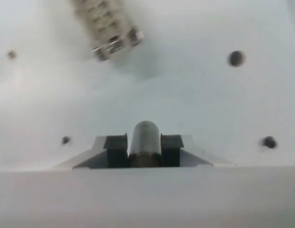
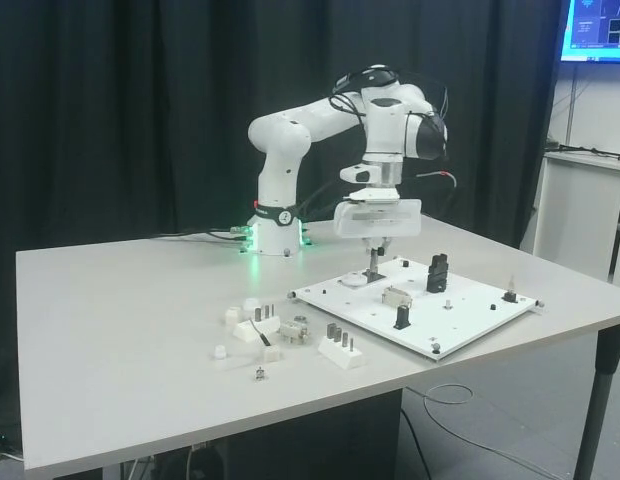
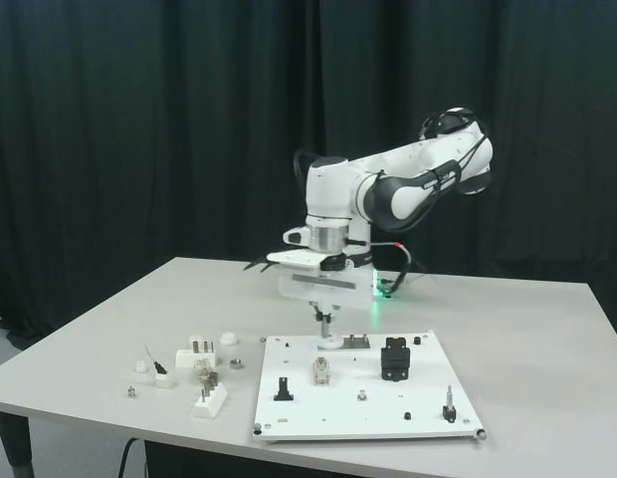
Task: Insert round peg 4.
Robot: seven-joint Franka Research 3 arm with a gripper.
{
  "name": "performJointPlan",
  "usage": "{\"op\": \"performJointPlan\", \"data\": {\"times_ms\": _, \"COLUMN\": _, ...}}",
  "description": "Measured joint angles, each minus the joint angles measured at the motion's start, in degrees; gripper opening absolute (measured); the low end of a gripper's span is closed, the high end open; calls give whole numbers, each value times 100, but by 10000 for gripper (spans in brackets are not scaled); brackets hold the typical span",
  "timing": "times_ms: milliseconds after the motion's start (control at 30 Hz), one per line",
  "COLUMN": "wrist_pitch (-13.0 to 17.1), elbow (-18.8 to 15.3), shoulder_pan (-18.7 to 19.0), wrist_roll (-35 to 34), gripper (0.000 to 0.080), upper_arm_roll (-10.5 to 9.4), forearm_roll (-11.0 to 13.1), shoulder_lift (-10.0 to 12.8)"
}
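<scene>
- Wrist view: hand (image 1: 144, 151) closed on round peg 4 (image 1: 145, 137), grey cylinder clamped upright between two black fingers (image 1: 116, 148), rounded tip pointing at white board (image 1: 195, 95) below.
- Also in wrist view: several dark holes in board, one (image 1: 236, 58) off to the side, none directly under peg tip; metal connector part (image 1: 114, 28) lying nearby on board.
- First room view: arm (image 2: 320, 120) reaching from green-lit base out over far edge of board (image 2: 470, 310), hand (image 2: 374, 250) pointing straight down, peg (image 2: 372, 262) low over a round white fitting (image 2: 355, 282), contact impossible to tell.
- Second room view: same pose, peg (image 3: 323, 324) hanging just above fitting (image 3: 331, 342) near board's back edge; loose white holders (image 3: 209, 398) on counter (image 3: 109, 339) well apart from board.
- Likely step: carrying and aligning, insertion not yet done.
- Next move probably calls for centring peg axis over target hole, keeping peg vertical, then lowering slowly and straight; grip to be released only once peg is seated.
- Risk judged: slight offset catching on hole's rim, tilting peg in grip.
</scene>
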State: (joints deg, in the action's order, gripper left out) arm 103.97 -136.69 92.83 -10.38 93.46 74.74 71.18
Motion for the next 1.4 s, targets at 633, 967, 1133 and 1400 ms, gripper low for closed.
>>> {"op": "performJointPlan", "data": {"times_ms": 633, "wrist_pitch": 125, "elbow": -150, "shoulder_pan": 998, "wrist_roll": 308, "gripper": 143, "upper_arm_roll": -154, "forearm_roll": 33, "shoulder_lift": -17}}
{"op": "performJointPlan", "data": {"times_ms": 967, "wrist_pitch": 247, "elbow": -275, "shoulder_pan": 1389, "wrist_roll": 104, "gripper": 143, "upper_arm_roll": -272, "forearm_roll": 274, "shoulder_lift": -44}}
{"op": "performJointPlan", "data": {"times_ms": 1133, "wrist_pitch": 325, "elbow": -299, "shoulder_pan": 1529, "wrist_roll": 35, "gripper": 143, "upper_arm_roll": -350, "forearm_roll": 446, "shoulder_lift": -47}}
{"op": "performJointPlan", "data": {"times_ms": 1400, "wrist_pitch": 489, "elbow": -353, "shoulder_pan": 1707, "wrist_roll": -177, "gripper": 143, "upper_arm_roll": -509, "forearm_roll": 677, "shoulder_lift": -49}}
